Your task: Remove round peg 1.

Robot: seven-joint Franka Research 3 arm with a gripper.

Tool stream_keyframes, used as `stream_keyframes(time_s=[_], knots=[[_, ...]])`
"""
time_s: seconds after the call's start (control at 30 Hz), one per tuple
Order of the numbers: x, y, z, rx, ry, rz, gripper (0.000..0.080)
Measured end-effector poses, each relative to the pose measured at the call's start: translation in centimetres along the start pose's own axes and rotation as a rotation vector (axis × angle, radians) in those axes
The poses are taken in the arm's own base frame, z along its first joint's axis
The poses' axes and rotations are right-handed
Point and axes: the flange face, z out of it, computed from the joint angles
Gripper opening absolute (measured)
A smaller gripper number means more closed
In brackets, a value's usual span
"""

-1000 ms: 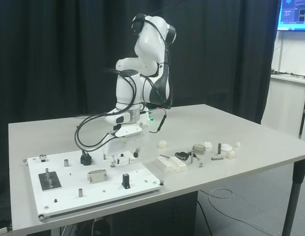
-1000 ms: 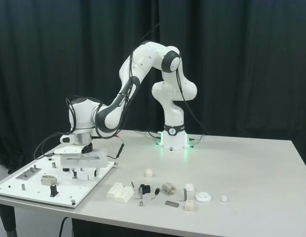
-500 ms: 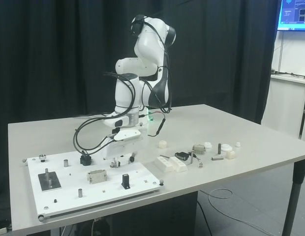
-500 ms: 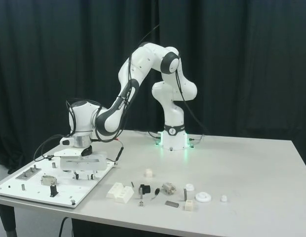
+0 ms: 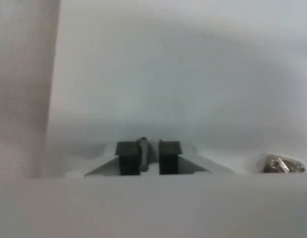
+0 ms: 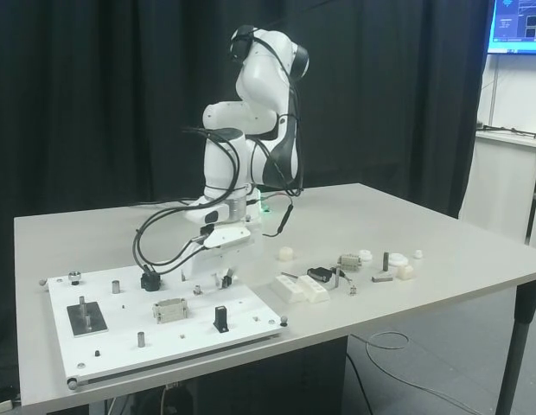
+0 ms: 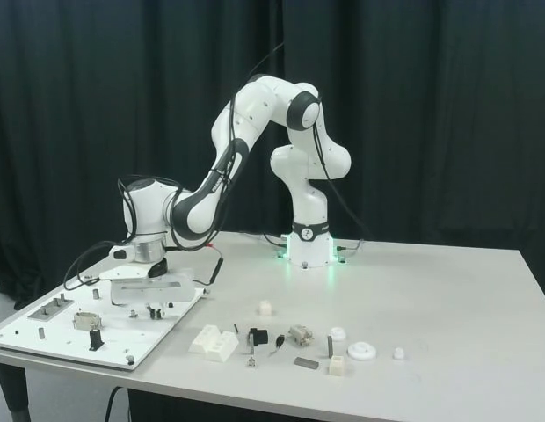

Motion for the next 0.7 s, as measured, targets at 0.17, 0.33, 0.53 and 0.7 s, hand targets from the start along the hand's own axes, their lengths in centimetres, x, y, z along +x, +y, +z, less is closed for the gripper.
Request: stream_keyframes(time_s=[0.17, 0.33, 0.53, 0.7], knots=[[-0.1, -0.1, -0.1, 0.005, -0.005, 0.010, 0.0168], [-0.1, -0.1, -0.4, 0.008, -0.005, 0.018, 0.0035], [-0.1, 0.4, -1.7, 0.020, -0.013, 0.023, 0.0036], [-0.2, 0.9, -3.5, 0.027, -0.021, 0.020, 0.0036]])
